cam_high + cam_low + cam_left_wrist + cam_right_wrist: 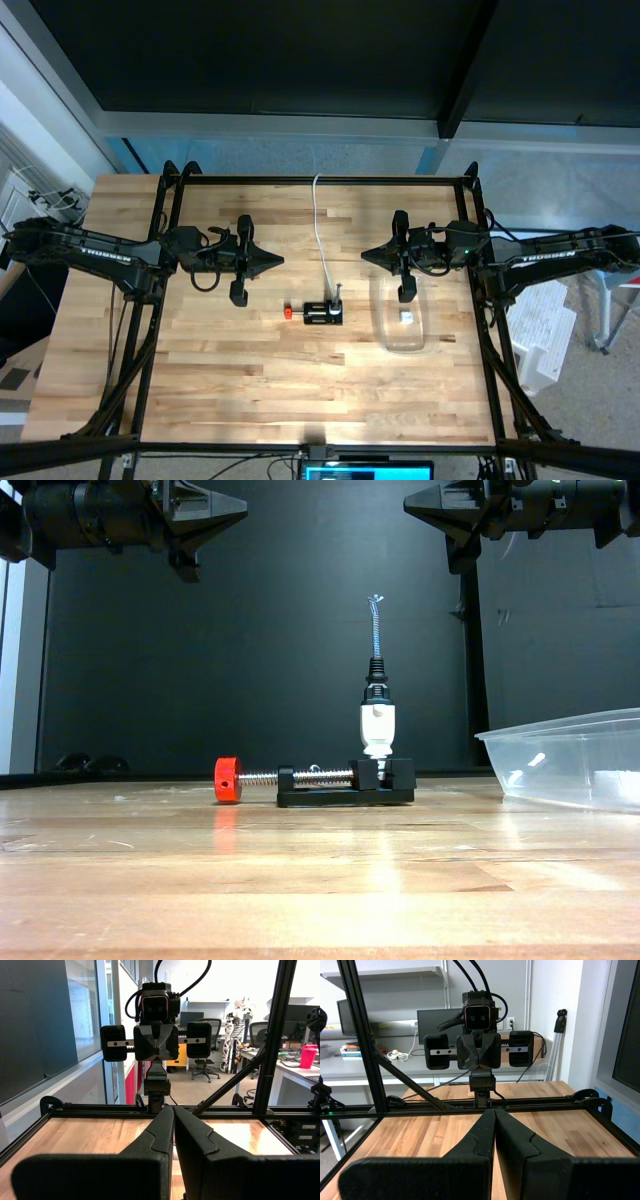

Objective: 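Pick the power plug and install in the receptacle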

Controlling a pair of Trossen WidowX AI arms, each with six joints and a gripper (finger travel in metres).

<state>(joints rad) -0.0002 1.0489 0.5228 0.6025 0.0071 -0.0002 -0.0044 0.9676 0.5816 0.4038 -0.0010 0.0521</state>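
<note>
left gripper [278, 261]: aloft, fingers [157, 1132] closed | right gripper [366, 255]: aloft, fingers closed

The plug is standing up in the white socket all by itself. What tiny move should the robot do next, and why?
Probably none: leave both arms parked. The power plug stands in the receptacle with nothing holding it, its cable rising from the vise. The left gripper and right gripper are shut, high above the table, well clear.

Robotics lab, office-like: swivel chairs [202, 1067], desks [295, 1071], monitor [437, 1021] beyond black-framed wooden bench [250, 380].
</note>
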